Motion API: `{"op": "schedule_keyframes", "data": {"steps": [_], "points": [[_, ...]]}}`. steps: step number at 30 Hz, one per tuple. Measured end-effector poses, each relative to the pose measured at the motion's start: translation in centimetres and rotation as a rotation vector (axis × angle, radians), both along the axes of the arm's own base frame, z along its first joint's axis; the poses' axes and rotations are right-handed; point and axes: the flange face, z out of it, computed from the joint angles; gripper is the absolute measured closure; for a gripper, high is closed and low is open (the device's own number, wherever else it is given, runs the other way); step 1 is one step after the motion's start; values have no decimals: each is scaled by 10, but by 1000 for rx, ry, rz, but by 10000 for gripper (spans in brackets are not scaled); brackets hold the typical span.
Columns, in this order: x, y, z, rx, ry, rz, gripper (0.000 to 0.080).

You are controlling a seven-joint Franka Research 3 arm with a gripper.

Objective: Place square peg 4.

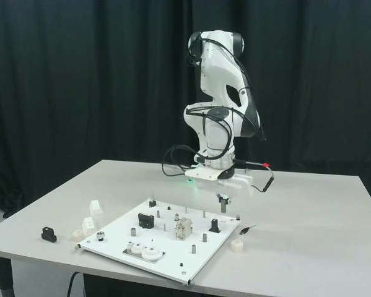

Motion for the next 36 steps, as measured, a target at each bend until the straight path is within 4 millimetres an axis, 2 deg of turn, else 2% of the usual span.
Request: {"op": "schedule_keyframes", "data": {"steps": [8, 26, 36], "points": [[0, -3, 8, -6, -4, 2, 648], [0, -4, 9, -13, -5, -4, 648], [0, 5, 10, -8, -11, 0, 648]]}}
